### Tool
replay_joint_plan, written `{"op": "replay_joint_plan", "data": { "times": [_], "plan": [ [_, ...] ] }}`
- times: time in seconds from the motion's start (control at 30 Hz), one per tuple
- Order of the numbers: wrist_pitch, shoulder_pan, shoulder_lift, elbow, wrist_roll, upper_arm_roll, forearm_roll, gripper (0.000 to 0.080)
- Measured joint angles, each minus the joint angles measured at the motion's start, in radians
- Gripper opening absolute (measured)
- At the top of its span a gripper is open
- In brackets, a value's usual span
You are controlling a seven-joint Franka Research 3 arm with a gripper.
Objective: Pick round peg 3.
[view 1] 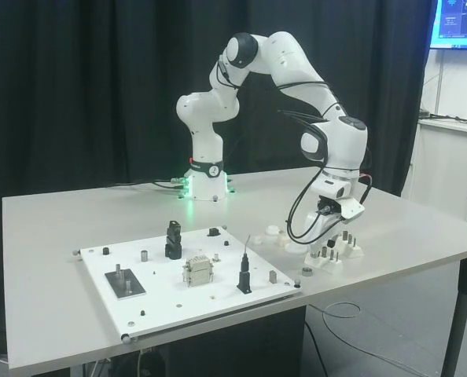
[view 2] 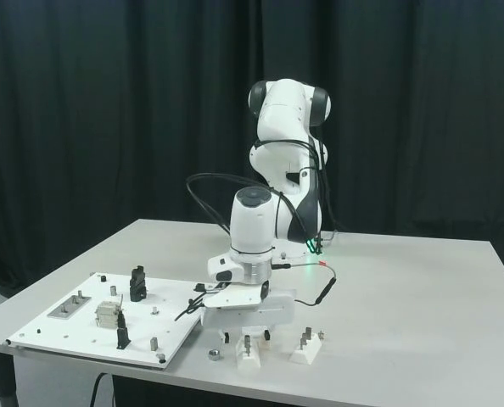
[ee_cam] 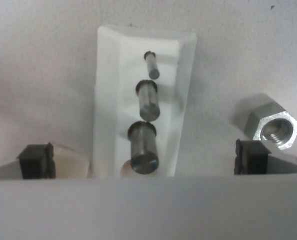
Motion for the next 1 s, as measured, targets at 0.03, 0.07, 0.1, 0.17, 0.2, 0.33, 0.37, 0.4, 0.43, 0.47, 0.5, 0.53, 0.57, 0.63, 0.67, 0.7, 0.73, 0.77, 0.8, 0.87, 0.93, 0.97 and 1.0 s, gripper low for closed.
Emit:
{"op": "replay_joint_plan", "data": {
  "times": [0.03, 0.07, 0.1, 0.17, 0.2, 0.33, 0.37, 0.4, 0.43, 0.47, 0.5, 0.53, 0.57, 0.63, 0.67, 0.7, 0.73, 0.77, 0.8, 0.87, 0.93, 0.97, 1.0],
  "plan": [
    [0.003, 0.0, 0.0, -0.001, 0.0, 0.0, 0.0, 0.08],
    [0.005, 0.0, 0.0, -0.002, 0.0, 0.0, 0.0, 0.08],
    [0.007, 0.0, 0.0, -0.004, 0.0, 0.0, -0.001, 0.08],
    [0.012, 0.0, 0.0, -0.005, 0.0, 0.001, -0.002, 0.08],
    [0.015, 0.0, 0.0, -0.006, 0.0, 0.001, -0.002, 0.08],
    [0.022, 0.0, 0.0, -0.009, -0.001, 0.003, -0.012, 0.08],
    [0.023, 0.0, 0.0, -0.01, -0.001, 0.004, -0.015, 0.08],
    [0.023, 0.0, 0.0, -0.01, -0.001, 0.004, -0.017, 0.08],
    [0.023, 0.0, 0.0, -0.011, -0.001, 0.005, -0.018, 0.08],
    [0.023, 0.0, 0.0, -0.011, -0.001, 0.005, -0.018, 0.08],
    [0.023, 0.0, 0.0, -0.011, -0.001, 0.005, -0.019, 0.08],
    [0.023, 0.0, 0.0, -0.012, -0.001, 0.005, -0.019, 0.08],
    [0.023, 0.0, 0.0, -0.012, -0.001, 0.005, -0.02, 0.066],
    [0.023, 0.0, 0.0, -0.012, -0.001, 0.005, -0.02, 0.066],
    [0.023, 0.0, 0.0, -0.012, -0.001, 0.005, -0.021, 0.066],
    [0.023, 0.0, 0.0, -0.012, -0.001, 0.005, -0.021, 0.066],
    [0.023, 0.0, 0.0, -0.012, -0.001, 0.005, -0.021, 0.066],
    [0.023, 0.0, 0.0, -0.012, -0.001, 0.005, -0.021, 0.0486],
    [0.023, 0.0, 0.0, -0.012, 0.0, 0.005, -0.021, 0.0486],
    [0.023, 0.0, 0.0, -0.012, 0.0, 0.005, -0.021, 0.0486],
    [0.023, 0.0, 0.0, -0.012, 0.0, 0.005, -0.021, 0.0486],
    [0.023, 0.0, 0.0, -0.012, 0.0, 0.005, -0.021, 0.0486],
    [0.024, 0.0, 0.0, -0.012, 0.0, 0.005, -0.021, 0.0486]
  ]
}}
